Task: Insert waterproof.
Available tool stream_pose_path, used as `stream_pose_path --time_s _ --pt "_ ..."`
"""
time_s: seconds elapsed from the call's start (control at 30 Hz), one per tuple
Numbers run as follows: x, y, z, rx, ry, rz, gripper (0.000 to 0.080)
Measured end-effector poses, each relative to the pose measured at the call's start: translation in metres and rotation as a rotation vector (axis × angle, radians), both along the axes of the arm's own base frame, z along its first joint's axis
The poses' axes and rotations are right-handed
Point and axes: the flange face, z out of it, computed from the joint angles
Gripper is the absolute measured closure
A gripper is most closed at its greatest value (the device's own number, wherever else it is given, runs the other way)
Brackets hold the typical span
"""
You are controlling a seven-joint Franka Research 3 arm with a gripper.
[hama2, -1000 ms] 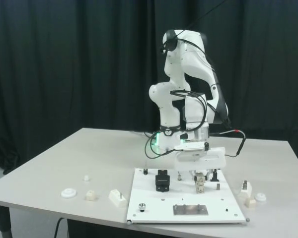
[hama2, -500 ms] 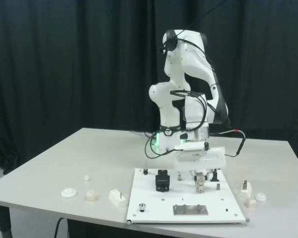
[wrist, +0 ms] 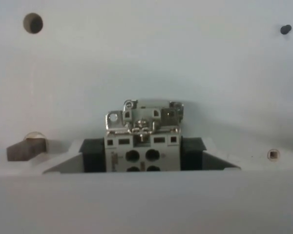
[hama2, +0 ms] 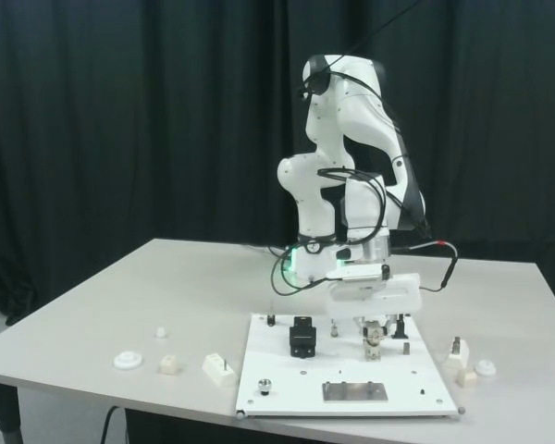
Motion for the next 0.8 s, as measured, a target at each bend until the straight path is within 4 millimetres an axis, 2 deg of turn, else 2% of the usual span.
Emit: stream_pose_path --time_s 0.8 --pt "-0.0011 -0.0021 -0.0014 -0.001 -0.031 -0.009 0.0482"
